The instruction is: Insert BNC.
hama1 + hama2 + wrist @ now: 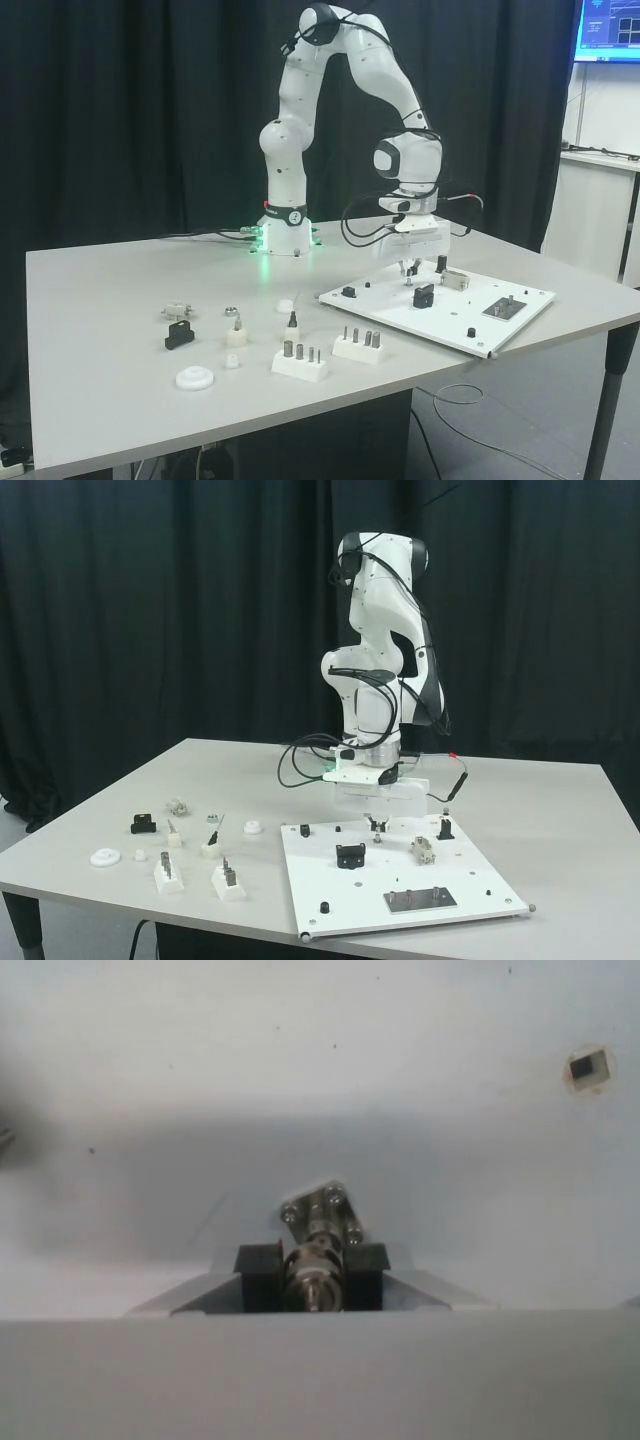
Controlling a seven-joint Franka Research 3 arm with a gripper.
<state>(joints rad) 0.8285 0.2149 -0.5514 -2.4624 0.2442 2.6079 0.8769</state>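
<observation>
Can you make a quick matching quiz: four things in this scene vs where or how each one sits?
Things:
1. BNC connector
2. white board
3. white gear
4. robot base

Places or states:
A. lies loose on the grey table, near its front edge
B. held between the end effector's black fingers
C. bolted to the table, green light at its foot
D. lies flat on the table under the end effector

Pairs: 1-B, 2-D, 3-A, 4-C
</observation>
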